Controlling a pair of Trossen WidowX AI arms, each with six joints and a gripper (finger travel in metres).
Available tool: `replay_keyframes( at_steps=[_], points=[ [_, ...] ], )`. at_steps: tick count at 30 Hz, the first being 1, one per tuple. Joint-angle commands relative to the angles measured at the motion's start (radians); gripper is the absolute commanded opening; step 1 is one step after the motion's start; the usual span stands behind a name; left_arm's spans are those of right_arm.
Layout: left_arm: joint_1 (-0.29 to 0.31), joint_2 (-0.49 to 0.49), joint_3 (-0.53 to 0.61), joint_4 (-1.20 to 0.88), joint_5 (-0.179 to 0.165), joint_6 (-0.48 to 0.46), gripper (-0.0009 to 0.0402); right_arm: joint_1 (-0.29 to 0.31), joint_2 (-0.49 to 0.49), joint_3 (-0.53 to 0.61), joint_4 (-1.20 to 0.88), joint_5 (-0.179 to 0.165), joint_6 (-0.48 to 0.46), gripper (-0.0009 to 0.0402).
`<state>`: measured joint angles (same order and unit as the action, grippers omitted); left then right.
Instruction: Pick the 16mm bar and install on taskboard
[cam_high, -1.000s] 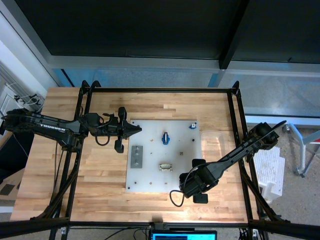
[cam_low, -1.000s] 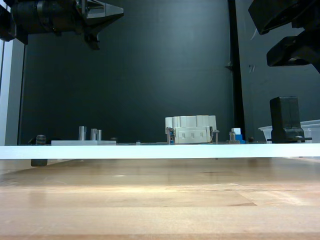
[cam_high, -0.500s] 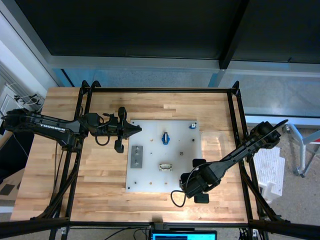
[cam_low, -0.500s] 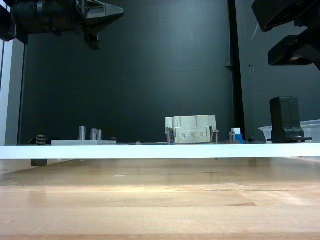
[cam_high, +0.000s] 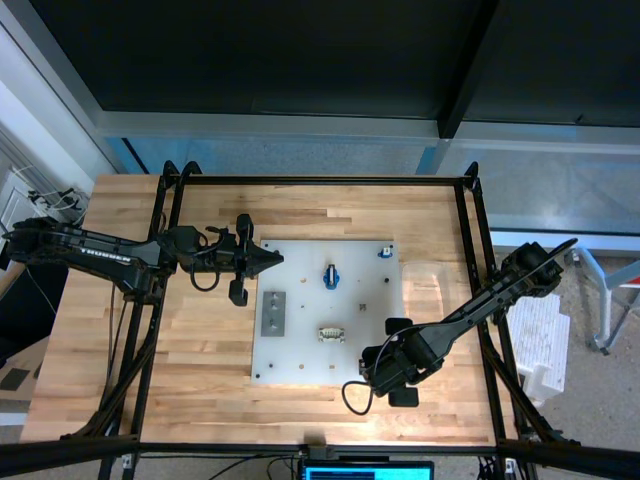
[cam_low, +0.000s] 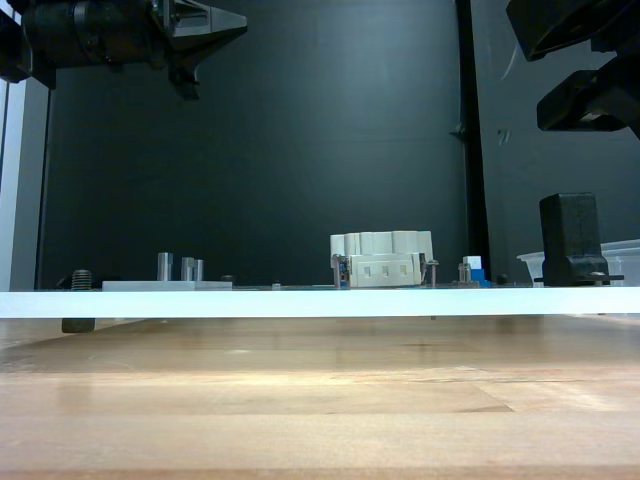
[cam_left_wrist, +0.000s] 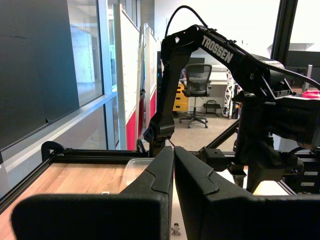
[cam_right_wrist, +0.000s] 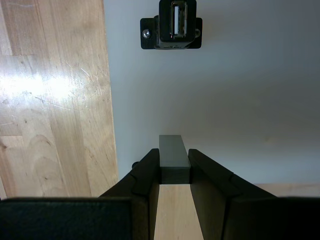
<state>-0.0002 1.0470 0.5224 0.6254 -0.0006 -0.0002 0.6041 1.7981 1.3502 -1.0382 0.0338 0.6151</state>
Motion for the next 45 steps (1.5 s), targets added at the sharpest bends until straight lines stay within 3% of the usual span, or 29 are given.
replay_keyframes(
  at_steps=[1,34,45],
  points=[
    [0.0,0.0,0.0,0.0,0.0,0.0,0.0,0.001,-0.003,0.0,-0.007,-0.001,0.0,0.0012],
    [0.0,0.0,0.0,0.0,0.0,0.0,0.0,0.005,-0.026,-0.043,0.038,0.003,0.005,0.0011],
    [0.0,0.0,0.0,0.0,0.0,0.0,0.0,0.005,-0.029,-0.043,0.039,0.021,0.001,0.0011]
  ],
)
